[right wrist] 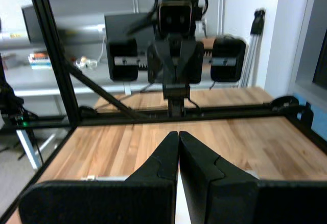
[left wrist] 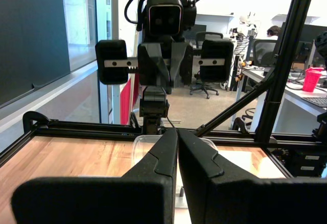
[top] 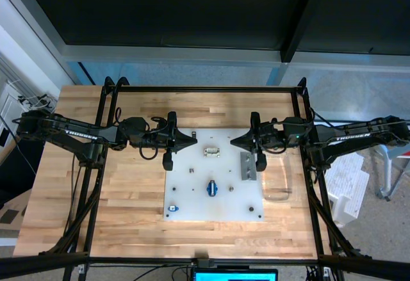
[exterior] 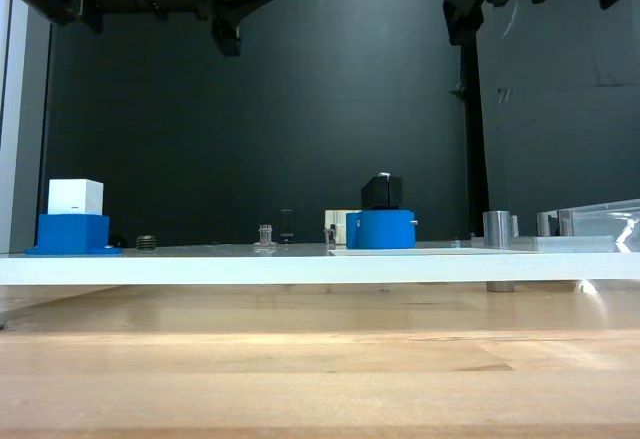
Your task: Pick the 16mm cylinder and install on the taskboard
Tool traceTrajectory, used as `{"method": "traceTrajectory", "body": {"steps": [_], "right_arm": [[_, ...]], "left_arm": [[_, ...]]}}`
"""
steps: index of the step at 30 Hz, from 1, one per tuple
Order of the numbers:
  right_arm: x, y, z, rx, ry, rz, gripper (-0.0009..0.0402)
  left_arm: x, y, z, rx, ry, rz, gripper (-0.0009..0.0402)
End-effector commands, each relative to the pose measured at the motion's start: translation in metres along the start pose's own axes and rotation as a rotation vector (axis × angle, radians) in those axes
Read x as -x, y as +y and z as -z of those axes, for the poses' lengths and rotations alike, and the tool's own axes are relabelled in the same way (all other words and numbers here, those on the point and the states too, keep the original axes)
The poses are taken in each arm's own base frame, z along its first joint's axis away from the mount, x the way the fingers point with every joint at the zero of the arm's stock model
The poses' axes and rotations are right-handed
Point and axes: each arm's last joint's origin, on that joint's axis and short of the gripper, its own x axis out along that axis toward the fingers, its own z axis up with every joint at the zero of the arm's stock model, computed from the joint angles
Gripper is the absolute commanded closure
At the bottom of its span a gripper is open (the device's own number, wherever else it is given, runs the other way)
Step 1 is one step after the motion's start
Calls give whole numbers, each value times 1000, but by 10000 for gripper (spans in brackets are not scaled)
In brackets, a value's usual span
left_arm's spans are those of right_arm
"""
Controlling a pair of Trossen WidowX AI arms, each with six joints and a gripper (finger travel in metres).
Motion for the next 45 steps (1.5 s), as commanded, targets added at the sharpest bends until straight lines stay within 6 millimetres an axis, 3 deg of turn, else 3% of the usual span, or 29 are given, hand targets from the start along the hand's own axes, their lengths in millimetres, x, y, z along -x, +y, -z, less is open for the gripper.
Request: {"method": "traceTrajectory", "body": {"steps": [1, 10, 45], "right_arm": [[6, -1, 2, -1, -54, 19, 393], [10, -3, 16, 10, -44, 28, 393], [13, -10, 13, 23, -58, 18, 393]], "left_arm": [[0, 0, 0, 0, -1, 0, 393], [0, 0, 0, 0, 0, 0, 393], [0, 0, 0, 0, -1, 0, 393]]}}
